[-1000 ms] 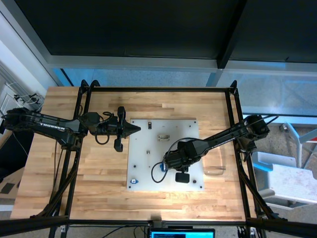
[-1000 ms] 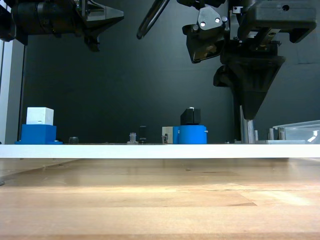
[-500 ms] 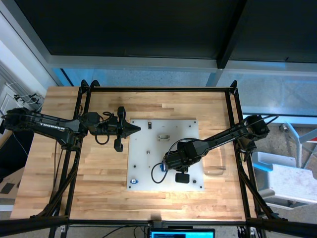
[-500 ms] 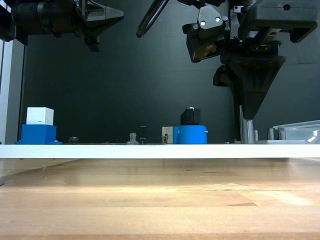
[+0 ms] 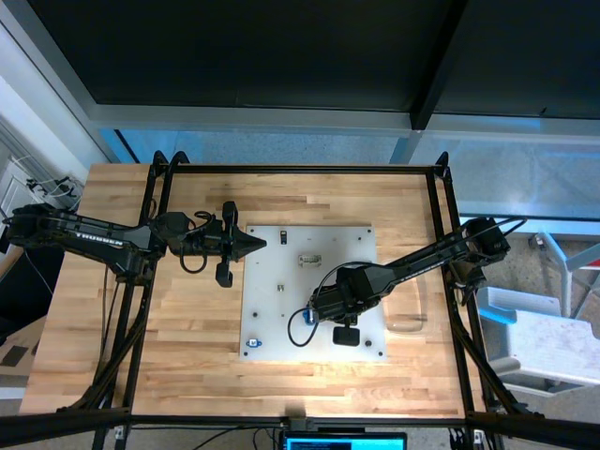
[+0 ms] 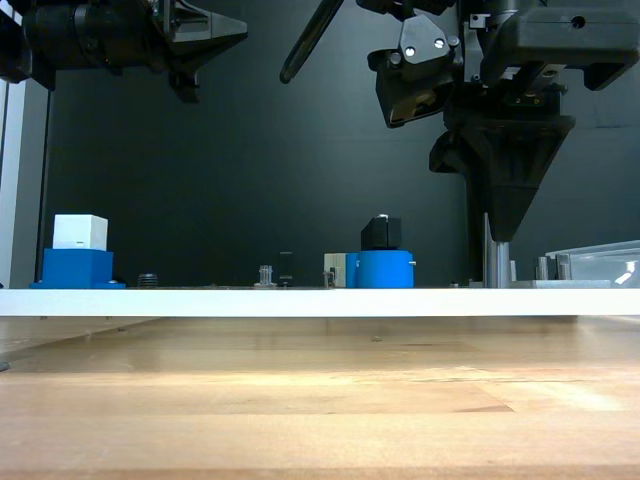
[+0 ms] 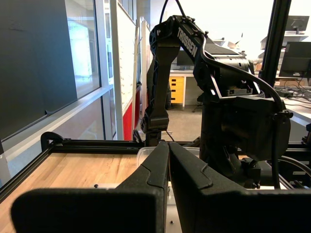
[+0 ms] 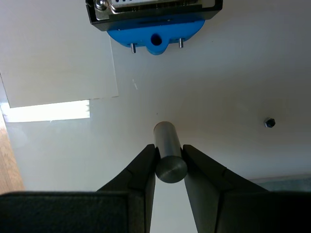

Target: Pick the 16mm cylinder and place it in the taskboard

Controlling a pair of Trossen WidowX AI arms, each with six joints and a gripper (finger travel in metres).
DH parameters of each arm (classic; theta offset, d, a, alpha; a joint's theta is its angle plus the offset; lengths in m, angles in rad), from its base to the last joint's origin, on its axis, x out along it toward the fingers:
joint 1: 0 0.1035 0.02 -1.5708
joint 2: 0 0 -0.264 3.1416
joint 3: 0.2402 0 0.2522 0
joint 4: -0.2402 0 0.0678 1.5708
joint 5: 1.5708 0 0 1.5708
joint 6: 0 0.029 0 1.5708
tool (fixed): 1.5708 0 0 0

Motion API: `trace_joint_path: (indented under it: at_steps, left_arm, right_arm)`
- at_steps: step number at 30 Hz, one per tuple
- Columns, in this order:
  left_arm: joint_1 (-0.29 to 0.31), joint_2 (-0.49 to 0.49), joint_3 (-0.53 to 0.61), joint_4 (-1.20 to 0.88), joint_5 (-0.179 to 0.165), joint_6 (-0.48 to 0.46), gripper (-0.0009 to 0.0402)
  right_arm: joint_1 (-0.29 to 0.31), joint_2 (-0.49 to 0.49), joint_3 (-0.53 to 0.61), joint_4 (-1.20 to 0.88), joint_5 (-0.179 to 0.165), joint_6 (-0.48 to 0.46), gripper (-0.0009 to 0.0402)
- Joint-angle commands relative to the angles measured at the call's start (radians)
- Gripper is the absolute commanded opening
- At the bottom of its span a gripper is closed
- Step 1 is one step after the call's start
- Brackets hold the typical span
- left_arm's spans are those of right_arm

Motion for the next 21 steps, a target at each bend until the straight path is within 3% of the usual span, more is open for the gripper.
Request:
trace_joint_path:
  at_steps: [1,21]
  left_arm:
    - [0.000,0.000,0.000,0.000,0.000,0.000,0.0000]
    - [0.000,0.000,0.000,0.000,0.000,0.000,0.0000]
  right_arm:
    - [0.000,0.000,-0.001,0.009,0.008,0.001,0.0027]
    - [0.009,0.000,-0.002,0.021,0.006,0.000,0.0028]
